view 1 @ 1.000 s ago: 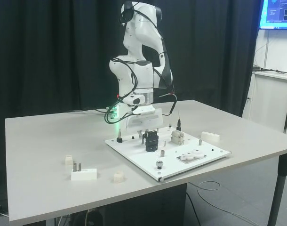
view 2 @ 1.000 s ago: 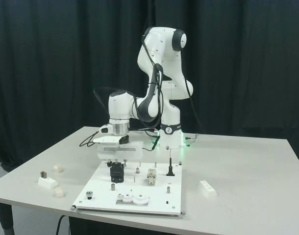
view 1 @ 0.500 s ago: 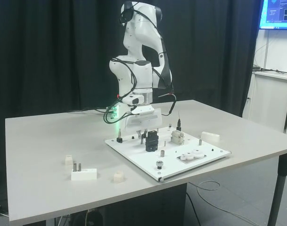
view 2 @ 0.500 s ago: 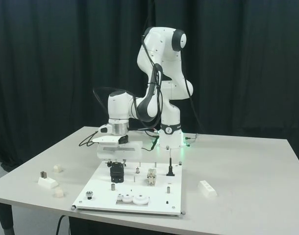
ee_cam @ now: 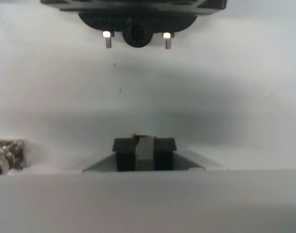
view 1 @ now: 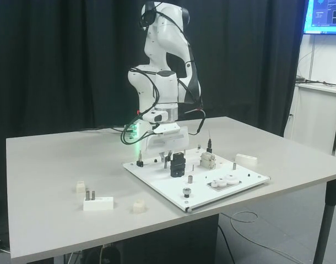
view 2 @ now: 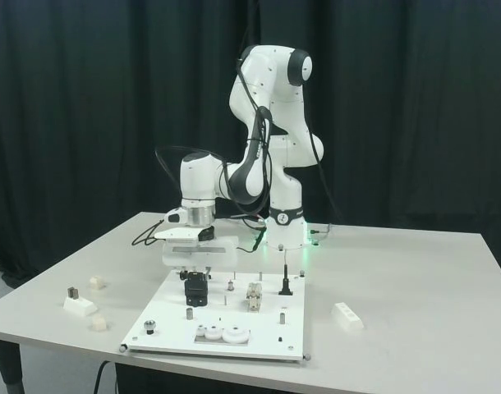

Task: Insert square peg 2.

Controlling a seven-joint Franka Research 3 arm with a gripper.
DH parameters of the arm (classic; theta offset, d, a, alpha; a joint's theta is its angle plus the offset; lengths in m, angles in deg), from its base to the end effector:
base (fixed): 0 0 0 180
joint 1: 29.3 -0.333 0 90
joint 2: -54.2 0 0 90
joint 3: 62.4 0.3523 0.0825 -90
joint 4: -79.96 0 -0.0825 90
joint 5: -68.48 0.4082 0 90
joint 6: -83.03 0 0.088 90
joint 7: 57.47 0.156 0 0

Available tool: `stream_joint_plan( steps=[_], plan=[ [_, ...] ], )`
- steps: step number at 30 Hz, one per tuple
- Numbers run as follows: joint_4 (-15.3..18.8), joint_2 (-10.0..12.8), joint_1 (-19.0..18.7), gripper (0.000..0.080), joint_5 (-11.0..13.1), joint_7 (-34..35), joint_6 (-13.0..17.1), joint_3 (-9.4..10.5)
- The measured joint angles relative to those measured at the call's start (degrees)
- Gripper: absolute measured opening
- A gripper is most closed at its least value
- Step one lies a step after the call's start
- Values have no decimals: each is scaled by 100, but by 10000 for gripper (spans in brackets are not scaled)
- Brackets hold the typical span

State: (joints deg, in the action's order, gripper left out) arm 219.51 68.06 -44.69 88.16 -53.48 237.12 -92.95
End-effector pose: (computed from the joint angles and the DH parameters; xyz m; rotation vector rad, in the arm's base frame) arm 0.4937 -0.1489 0.1902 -2.9601 0.9540 -0.1014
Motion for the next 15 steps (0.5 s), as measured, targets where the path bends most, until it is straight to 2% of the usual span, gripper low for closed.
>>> stream_joint_plan(
  steps=[15],
  plan=[
    [4, -7, -15, 75, 0, -26, -56, 10]
  ],
)
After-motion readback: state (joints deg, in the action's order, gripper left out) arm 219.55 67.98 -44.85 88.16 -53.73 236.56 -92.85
